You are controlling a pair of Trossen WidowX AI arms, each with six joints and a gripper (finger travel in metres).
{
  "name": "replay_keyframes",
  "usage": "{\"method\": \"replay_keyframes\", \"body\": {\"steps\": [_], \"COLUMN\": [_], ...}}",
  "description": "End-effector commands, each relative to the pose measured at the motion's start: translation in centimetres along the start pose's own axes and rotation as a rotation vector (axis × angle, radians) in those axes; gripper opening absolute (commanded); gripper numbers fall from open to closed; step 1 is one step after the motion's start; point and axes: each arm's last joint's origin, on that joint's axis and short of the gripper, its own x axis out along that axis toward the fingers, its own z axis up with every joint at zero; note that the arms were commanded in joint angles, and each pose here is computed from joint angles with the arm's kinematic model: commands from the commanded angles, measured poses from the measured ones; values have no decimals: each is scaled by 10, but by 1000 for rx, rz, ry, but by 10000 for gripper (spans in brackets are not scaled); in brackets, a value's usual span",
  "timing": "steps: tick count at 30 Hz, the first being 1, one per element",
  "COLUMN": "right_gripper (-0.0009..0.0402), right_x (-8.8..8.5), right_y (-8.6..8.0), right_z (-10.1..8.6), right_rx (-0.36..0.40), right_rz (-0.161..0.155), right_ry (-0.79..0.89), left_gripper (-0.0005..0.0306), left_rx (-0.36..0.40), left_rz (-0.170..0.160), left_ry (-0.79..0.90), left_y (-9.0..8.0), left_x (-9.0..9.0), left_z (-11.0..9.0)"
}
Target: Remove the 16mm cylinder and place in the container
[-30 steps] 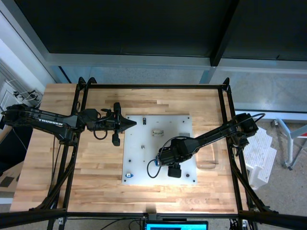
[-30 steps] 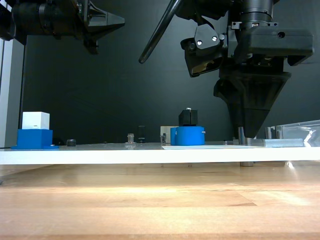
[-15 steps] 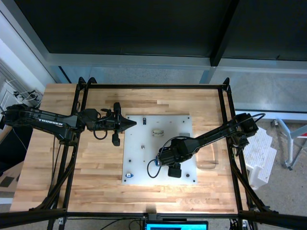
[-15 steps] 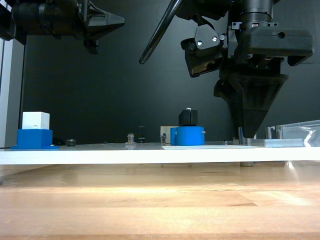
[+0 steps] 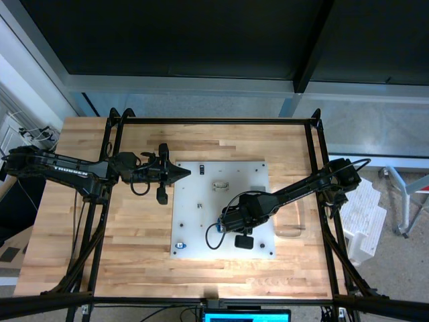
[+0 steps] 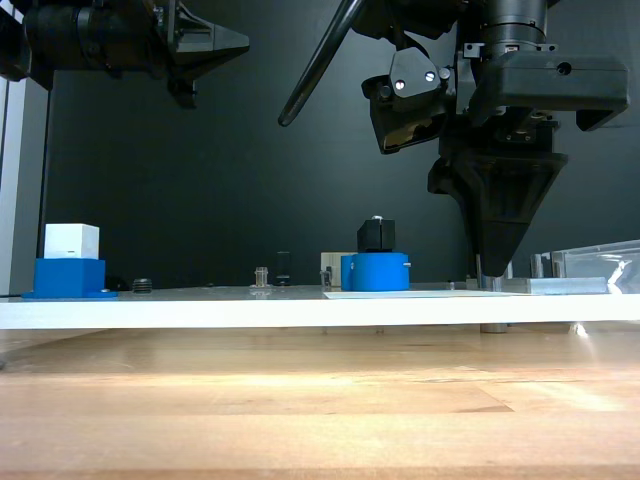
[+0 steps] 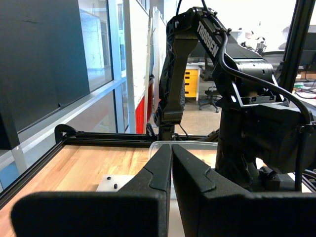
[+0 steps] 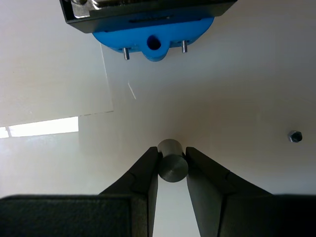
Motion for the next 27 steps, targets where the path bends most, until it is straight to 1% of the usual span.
{"method": "replay_keyframes", "body": {"steps": [1, 9, 17, 21, 27], "right_gripper": [26, 21, 20, 20, 20], "right_x": [0, -3, -16, -26, -52], "right_y": [0, 0, -2, -3, -6], "right_z": [0, 0, -1, -2, -3], "right_rx": [0, 1, 7, 8, 8], "right_rz": [-1, 2, 18, 24, 23], "right_ry": [0, -4, -35, -49, -50], "left_gripper": [0, 0, 0, 0, 0], "left_rx": [0, 0, 0, 0, 0], "left_rz": [0, 0, 0, 0, 0], "left_ry": [-1, 0, 0, -1, 0], "left_y": [0, 0, 0, 0, 0], "left_x": [0, 0, 0, 0, 0], "left_z": [0, 0, 0, 0, 0]}}
